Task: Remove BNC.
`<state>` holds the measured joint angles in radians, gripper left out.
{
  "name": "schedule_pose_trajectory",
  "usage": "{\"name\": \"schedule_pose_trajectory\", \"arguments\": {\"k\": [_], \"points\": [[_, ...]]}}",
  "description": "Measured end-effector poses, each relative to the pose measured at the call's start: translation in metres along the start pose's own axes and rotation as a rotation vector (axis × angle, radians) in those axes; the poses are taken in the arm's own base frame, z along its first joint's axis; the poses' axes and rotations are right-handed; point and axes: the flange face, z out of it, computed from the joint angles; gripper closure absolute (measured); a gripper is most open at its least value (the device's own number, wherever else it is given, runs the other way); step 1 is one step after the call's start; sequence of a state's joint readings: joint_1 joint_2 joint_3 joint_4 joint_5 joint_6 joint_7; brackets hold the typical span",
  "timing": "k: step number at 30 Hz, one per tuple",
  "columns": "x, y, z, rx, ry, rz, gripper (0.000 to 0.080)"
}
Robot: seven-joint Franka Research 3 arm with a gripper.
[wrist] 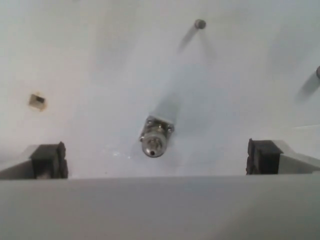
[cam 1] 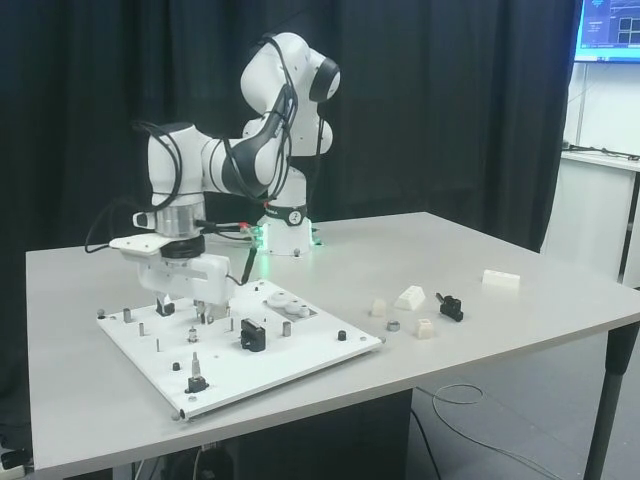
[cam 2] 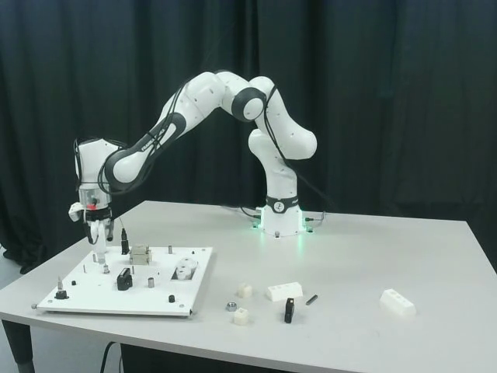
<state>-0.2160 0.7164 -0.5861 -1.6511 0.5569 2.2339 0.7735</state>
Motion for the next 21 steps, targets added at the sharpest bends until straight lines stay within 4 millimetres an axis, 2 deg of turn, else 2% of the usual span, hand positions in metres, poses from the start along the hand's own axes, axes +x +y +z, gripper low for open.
{"name": "schedule_pose_trajectory", "arguments": {"k": [21], "points": [[-0.007,0.001,0.022,-0.025,-0.005,-0.012,0.0003]]}}
